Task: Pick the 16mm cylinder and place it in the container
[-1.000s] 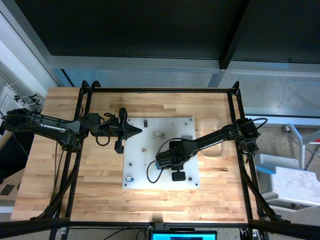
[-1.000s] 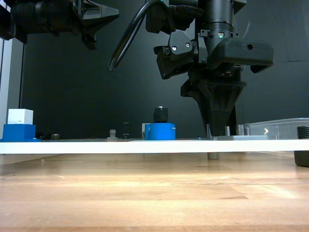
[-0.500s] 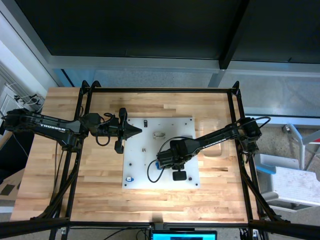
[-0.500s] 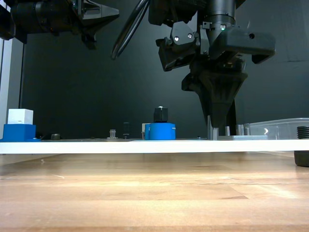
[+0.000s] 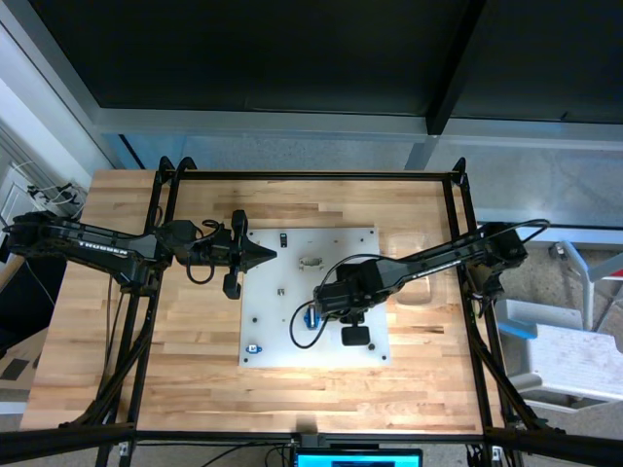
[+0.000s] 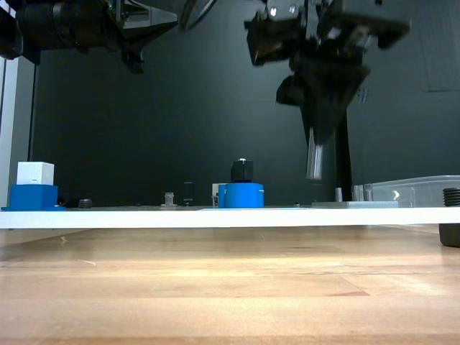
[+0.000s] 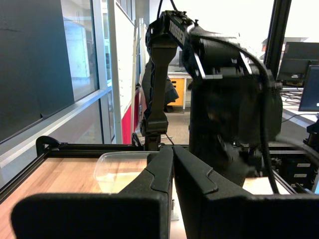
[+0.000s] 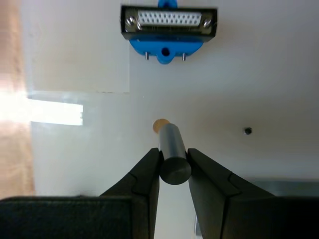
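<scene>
Two arms overhang the white board (image 5: 273, 336): the right gripper (image 6: 318, 136) points straight down mid-board, pinching the 16mm cylinder (image 8: 174, 167), while the left gripper (image 7: 173, 152) hovers level, closed, at its left edge.

Butcher-block wood table (image 5: 195, 360) w/ black frame (image 5: 311, 176) round it. Behind: dark panel (image 5: 243, 49), pale grey ledge (image 5: 292, 124), speckled grey floor (image 5: 292, 151). Rt of table: whitish steps (image 5: 574, 360). Lit blue screen (image 5: 357, 457) at near edge. Low view: all-black backdrop (image 6: 144, 129). Left wrist view: glass partition (image 7: 82, 55), bright daylight, white board (image 7: 128, 69) w/ red base, orange unit (image 7: 177, 92) far back, dark monitor (image 7: 311, 92).
</scene>
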